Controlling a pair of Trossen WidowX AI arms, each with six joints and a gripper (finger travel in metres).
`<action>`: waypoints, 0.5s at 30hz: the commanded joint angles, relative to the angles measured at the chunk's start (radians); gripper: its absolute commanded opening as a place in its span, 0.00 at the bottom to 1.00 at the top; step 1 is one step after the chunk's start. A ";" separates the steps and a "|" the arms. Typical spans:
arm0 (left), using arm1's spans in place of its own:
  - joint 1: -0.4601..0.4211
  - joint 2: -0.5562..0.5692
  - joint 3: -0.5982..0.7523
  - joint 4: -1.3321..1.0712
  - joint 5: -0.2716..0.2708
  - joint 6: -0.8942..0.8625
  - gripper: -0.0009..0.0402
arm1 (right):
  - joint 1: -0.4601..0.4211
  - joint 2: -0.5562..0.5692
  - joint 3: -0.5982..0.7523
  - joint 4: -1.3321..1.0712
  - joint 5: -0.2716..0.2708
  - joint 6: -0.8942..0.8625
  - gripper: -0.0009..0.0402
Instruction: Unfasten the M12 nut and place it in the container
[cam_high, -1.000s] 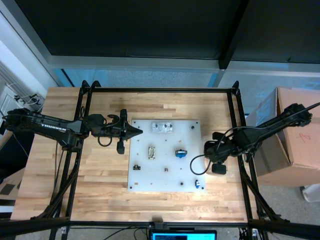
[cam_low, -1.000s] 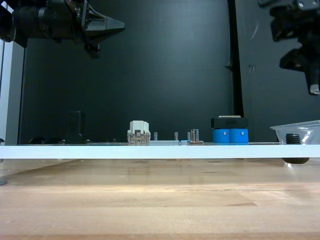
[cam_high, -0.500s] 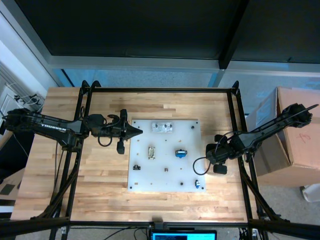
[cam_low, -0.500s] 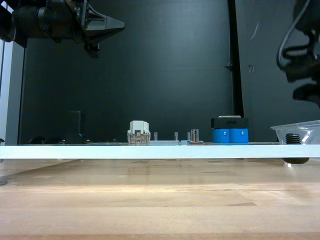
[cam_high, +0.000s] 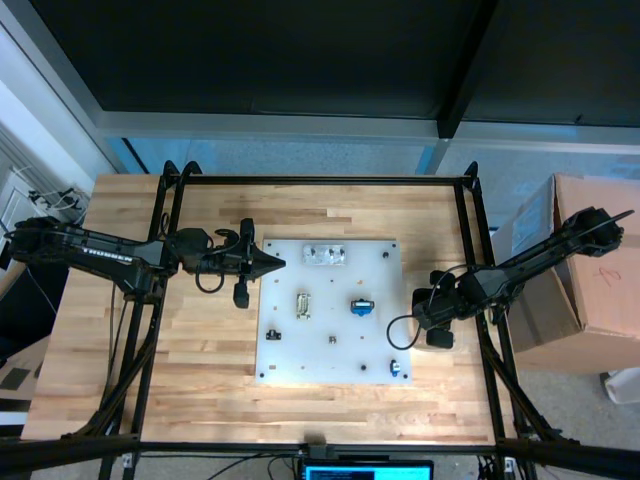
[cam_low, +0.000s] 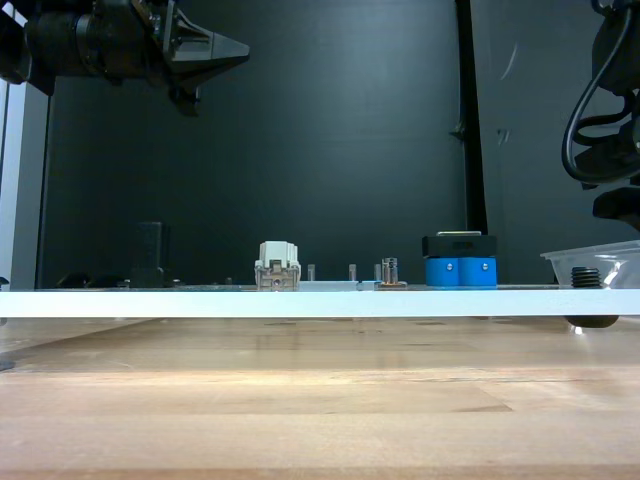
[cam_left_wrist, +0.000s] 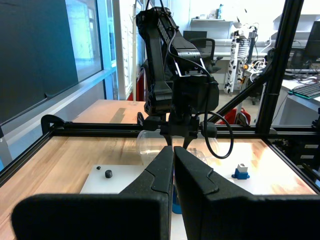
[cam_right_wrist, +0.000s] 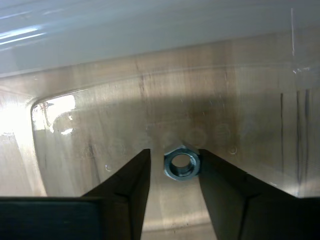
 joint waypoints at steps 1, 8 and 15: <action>0.000 0.000 0.000 0.000 0.000 0.000 0.02 | 0.000 -0.005 0.014 -0.010 -0.010 0.012 0.46; 0.000 0.000 0.000 0.000 0.000 0.000 0.02 | -0.001 -0.027 0.021 -0.027 -0.053 0.011 0.61; 0.000 0.000 0.000 0.000 0.000 0.000 0.02 | -0.004 -0.061 0.072 -0.044 -0.025 -0.002 0.68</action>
